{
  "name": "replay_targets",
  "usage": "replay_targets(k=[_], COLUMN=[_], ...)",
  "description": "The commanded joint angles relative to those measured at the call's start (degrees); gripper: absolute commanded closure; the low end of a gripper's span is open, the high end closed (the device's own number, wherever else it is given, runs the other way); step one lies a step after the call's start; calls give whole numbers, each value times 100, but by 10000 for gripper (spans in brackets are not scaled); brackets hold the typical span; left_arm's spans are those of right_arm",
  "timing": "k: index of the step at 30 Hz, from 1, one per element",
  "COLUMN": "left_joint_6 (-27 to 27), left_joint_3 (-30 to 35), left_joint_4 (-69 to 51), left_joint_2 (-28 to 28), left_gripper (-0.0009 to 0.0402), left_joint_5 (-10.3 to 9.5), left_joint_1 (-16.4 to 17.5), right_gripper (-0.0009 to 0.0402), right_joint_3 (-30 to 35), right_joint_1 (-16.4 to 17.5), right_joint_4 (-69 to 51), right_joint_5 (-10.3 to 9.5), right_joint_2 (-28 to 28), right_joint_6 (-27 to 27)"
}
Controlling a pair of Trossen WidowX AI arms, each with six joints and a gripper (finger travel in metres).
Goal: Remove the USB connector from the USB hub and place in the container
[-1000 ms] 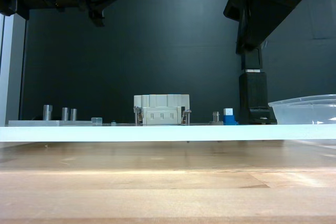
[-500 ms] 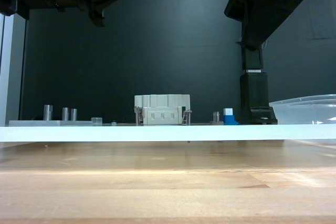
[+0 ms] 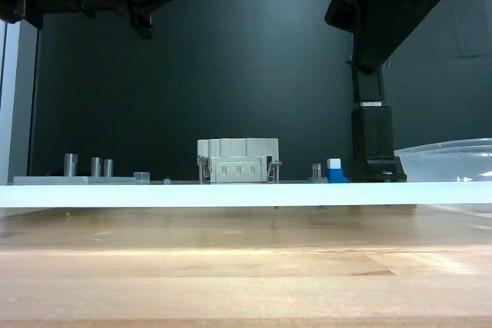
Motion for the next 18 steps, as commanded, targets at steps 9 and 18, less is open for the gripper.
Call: replay_targets(k=[9, 18], left_joint_6=[0, 0], left_joint_3=[2, 2], left_joint_4=[2, 2], left_joint_2=[0, 0], left_gripper=[392, 392], left_joint_5=[0, 0], left_joint_1=[0, 0], right_gripper=[393, 393], right_joint_3=[654, 138], right_joint_1=[-87, 24], right_joint_4=[-461, -284], right_joint_5=[-59, -2], right_joint_2=[431, 87], right_joint_6=[-330, 98])
